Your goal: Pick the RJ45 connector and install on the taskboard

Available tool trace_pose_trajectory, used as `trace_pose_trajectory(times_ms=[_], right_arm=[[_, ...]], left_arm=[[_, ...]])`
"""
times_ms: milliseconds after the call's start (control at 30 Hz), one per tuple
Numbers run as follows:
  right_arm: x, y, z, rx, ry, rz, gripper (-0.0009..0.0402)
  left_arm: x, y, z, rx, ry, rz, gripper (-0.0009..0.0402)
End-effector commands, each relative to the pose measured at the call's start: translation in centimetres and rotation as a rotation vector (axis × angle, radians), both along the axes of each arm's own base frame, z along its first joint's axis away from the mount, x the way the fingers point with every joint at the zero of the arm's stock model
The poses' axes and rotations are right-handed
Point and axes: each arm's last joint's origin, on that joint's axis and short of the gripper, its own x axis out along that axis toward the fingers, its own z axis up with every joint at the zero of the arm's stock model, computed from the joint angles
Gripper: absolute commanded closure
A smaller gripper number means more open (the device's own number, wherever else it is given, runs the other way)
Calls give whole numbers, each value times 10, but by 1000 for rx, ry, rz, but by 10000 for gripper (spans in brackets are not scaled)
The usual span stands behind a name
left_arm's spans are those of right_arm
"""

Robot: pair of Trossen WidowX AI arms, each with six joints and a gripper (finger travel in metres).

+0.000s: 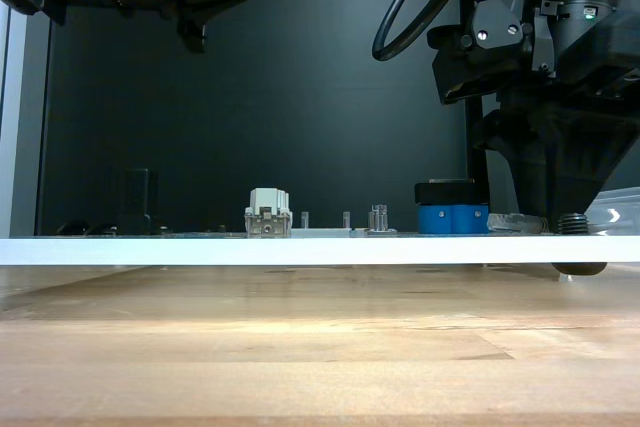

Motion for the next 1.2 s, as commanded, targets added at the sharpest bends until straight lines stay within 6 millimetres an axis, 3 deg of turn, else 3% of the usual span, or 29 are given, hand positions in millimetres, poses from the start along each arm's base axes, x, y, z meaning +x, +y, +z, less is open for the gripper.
trace_pose_trajectory(times_ms=[33, 300, 667, 867, 1200], right_arm=[[2, 1, 1, 3, -3, 3, 304], [1, 1, 6, 0, 8, 3, 394], [-8, -3, 36, -23, 42, 52, 391], [1, -6, 67, -37, 30, 124, 393], [16, -32, 122, -47, -28, 121, 393]], left_arm=[[0, 0, 0, 0, -1, 0, 393], [0, 0, 0, 0, 0, 0, 393], [0, 0, 0, 0, 0, 0, 393], [0, 0, 0, 0, -4, 0, 393], [2, 0, 2, -69, -33, -4, 393]])
